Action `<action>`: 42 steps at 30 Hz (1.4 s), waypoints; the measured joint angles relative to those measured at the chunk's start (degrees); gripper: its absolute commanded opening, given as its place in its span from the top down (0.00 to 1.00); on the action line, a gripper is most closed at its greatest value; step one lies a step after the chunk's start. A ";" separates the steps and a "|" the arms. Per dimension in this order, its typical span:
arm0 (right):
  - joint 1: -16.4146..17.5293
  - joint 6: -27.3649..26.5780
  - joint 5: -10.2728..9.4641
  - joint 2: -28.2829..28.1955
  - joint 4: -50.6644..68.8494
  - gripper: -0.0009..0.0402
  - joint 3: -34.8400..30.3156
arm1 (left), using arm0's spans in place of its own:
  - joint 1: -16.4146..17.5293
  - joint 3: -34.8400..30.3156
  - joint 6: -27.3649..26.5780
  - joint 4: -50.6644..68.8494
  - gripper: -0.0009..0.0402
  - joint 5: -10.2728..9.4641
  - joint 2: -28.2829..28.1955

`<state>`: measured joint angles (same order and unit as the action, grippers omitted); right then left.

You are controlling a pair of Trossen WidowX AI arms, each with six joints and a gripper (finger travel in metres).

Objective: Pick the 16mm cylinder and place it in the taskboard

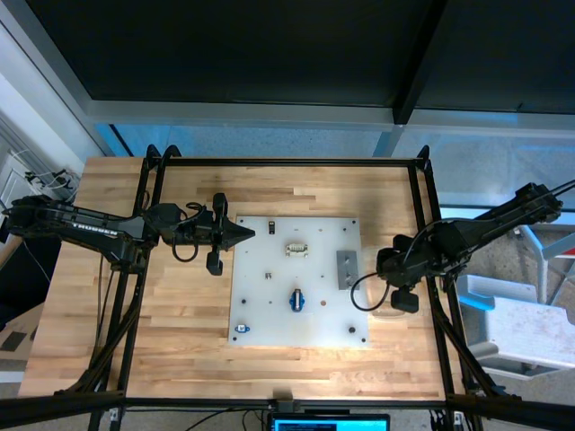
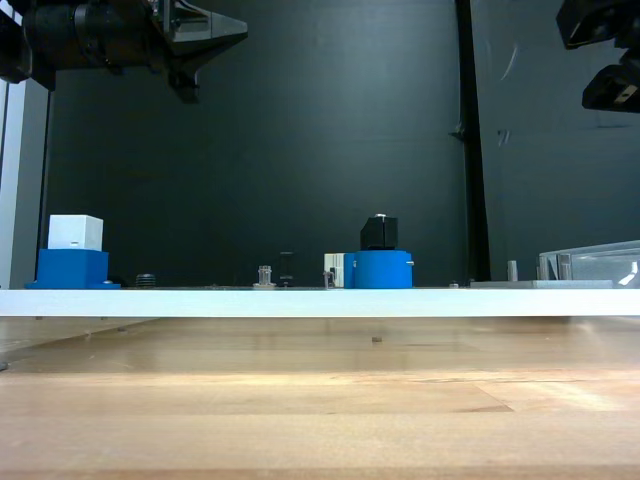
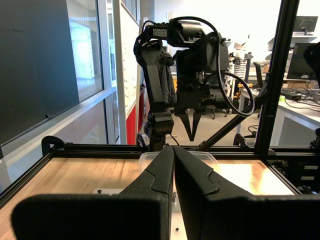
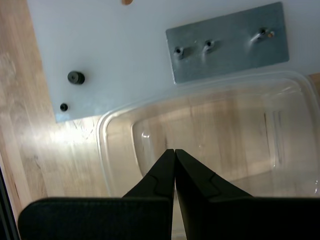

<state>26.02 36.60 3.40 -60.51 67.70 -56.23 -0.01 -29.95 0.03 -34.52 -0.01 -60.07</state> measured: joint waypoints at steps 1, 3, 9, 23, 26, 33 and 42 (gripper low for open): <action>0.48 0.31 0.02 0.00 0.46 0.98 0.02 | 0.00 0.02 0.00 0.00 0.98 0.02 0.00; 1.46 0.66 0.00 -0.02 1.40 0.98 0.02 | 0.00 0.02 0.00 0.00 0.98 0.00 0.00; 4.59 2.36 0.00 -0.02 2.95 0.98 0.31 | 0.00 0.00 0.00 0.00 0.98 0.00 0.00; 11.30 6.29 0.02 -0.02 3.06 0.92 3.74 | 0.00 0.02 0.00 0.02 0.98 0.02 0.00; 12.13 6.73 0.04 -0.02 2.95 0.85 4.26 | 0.00 0.00 0.00 0.02 0.98 0.00 0.00; 13.49 6.99 1.53 -1.27 2.56 0.64 4.55 | 0.00 0.00 0.00 0.00 0.98 0.00 0.00; 14.97 6.93 1.81 -3.96 1.81 0.46 5.18 | 0.00 0.00 0.00 0.02 0.98 0.00 0.00</action>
